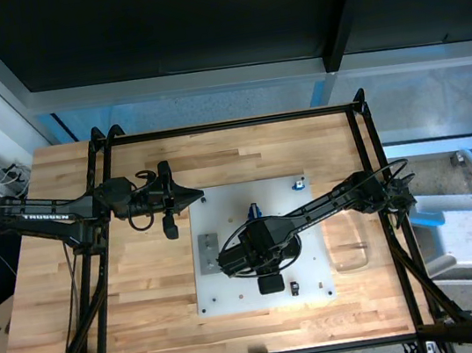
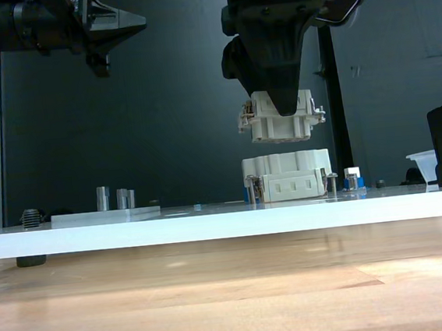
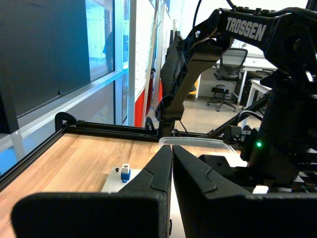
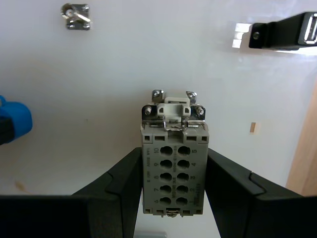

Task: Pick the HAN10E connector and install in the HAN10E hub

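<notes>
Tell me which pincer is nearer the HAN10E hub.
Right. The right pincer hangs above the HAN10E hub, holding the HAN10E connector just clear of it; the left pincer, shut, is high off to the left.

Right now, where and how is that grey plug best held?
By its two long flat sides, from above, as the right pincer has it: the plug hangs upright over the socket, mating end free. The left pincer hovers shut near the board's far left corner.
</notes>
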### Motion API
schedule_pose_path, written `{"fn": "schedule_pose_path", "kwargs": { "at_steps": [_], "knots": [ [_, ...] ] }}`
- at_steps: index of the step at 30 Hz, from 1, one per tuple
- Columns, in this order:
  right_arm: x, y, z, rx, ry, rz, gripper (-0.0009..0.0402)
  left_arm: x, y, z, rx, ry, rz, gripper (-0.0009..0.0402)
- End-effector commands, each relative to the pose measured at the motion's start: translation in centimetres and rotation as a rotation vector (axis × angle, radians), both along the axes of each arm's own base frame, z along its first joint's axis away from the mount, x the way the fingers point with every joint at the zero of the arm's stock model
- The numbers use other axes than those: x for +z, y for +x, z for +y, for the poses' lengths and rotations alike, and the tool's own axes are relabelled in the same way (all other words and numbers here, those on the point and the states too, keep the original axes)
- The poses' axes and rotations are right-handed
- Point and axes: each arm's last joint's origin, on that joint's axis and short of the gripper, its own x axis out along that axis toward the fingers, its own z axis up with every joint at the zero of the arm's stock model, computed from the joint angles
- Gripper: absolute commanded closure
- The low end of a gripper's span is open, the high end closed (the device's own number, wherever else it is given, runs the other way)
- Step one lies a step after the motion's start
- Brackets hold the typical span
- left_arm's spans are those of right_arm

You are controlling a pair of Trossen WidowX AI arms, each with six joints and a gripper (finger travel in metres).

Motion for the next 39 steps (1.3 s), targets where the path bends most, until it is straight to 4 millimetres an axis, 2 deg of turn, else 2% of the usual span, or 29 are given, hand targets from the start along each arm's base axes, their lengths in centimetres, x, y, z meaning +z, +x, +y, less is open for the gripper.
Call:
{"fn": "schedule_pose_path", "kwargs": {
  "at_steps": [1, 14, 19, 39],
  "knots": [
    [-0.1, 0.0, 0.0, -0.01, 0.0, 0.002, 0.0384, 0.0, 0.0, 0.0, 0.0, 0.0, 0.0, 0.0393],
    [-0.6, -0.1, 0.0, -0.015, -0.002, 0.014, 0.0384, 0.0, 0.0, 0.0, 0.0, 0.0, 0.0, 0.0393],
    [-1.3, 0.5, 0.0, -0.014, -0.001, 0.03, 0.0384, 0.0, 0.0, 0.0, 0.0, 0.0, 0.0, 0.0393],
    [-1.1, 0.6, 0.1, -0.026, 0.006, 0.017, 0.0384, 0.0, 0.0, 0.0, 0.0, 0.0, 0.0, 0.0393]
  ]
}}
